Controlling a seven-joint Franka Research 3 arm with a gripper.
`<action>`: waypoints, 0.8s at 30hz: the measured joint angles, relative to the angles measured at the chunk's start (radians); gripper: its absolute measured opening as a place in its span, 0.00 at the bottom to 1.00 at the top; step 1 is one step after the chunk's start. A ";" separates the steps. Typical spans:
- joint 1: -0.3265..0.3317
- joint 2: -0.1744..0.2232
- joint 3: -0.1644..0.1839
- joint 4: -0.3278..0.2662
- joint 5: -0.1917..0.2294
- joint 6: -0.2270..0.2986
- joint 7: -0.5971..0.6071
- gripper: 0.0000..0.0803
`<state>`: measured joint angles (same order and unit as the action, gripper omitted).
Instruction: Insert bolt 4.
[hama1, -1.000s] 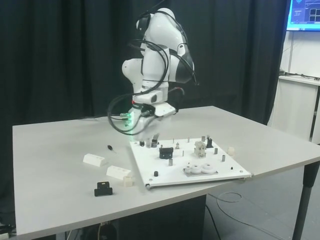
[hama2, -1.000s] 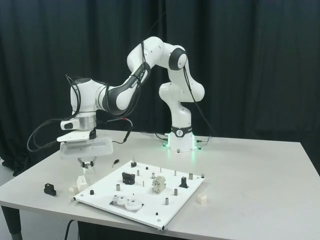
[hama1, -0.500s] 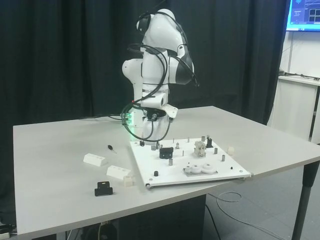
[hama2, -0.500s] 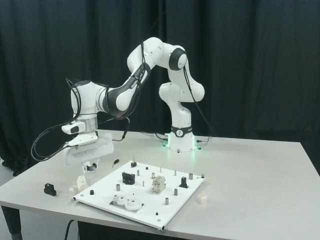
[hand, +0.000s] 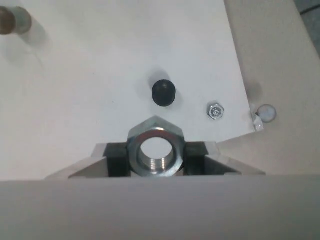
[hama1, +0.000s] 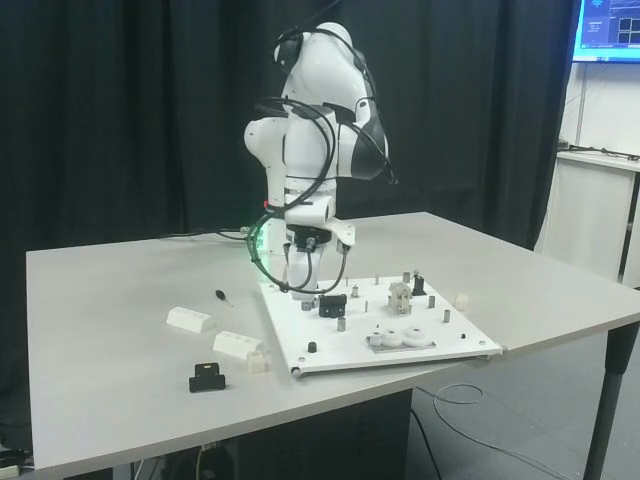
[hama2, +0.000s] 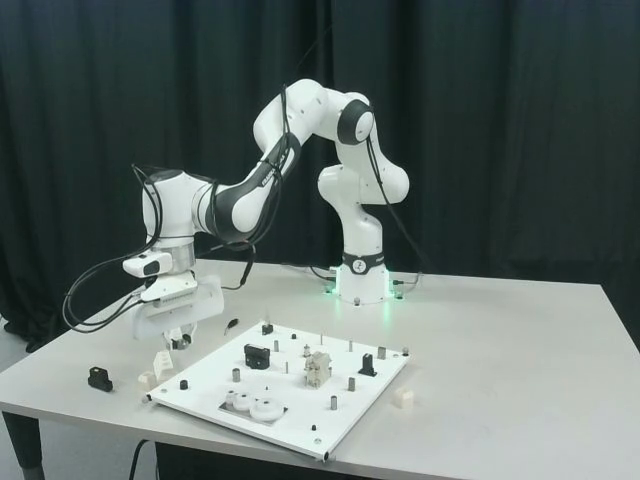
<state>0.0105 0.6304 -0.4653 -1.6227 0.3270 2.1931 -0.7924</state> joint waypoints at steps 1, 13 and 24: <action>0.000 0.003 0.000 0.000 0.000 0.002 0.000 0.28; 0.000 0.031 0.006 0.000 0.005 0.031 -0.024 0.28; 0.000 0.054 0.016 0.000 0.012 0.055 -0.039 0.28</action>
<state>0.0105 0.6846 -0.4494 -1.6225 0.3389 2.2478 -0.8318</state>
